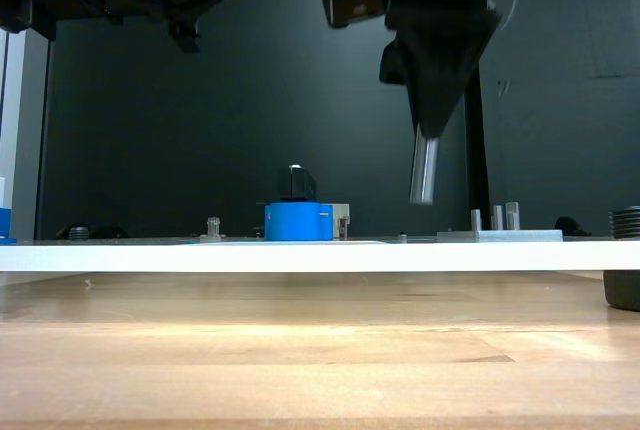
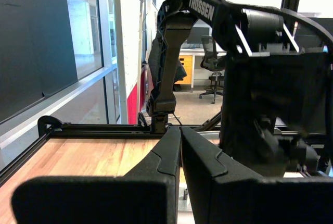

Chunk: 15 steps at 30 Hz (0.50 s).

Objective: Pick the 16mm cylinder and place it in the container

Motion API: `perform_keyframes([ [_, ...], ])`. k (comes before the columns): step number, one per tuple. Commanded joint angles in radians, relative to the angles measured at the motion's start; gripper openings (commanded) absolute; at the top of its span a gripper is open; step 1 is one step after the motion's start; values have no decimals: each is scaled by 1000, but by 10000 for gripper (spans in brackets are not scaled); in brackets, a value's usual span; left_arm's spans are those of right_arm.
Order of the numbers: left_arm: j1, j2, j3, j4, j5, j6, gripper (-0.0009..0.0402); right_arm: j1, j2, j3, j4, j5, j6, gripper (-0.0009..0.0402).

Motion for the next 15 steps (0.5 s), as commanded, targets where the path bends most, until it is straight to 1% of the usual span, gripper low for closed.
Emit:
perform_keyframes([
  [1, 0, 0, 0, 0, 0, 0, 0, 2, -31, -1, -7, -1, 21, 20],
  [9, 0, 0, 0, 0, 0, 0, 0, 19, -96, -5, -84, 1, 82, 20],
  [15, 0, 0, 0, 0, 0, 0, 0, 58, -171, -76, -85, 1, 153, 20],
])
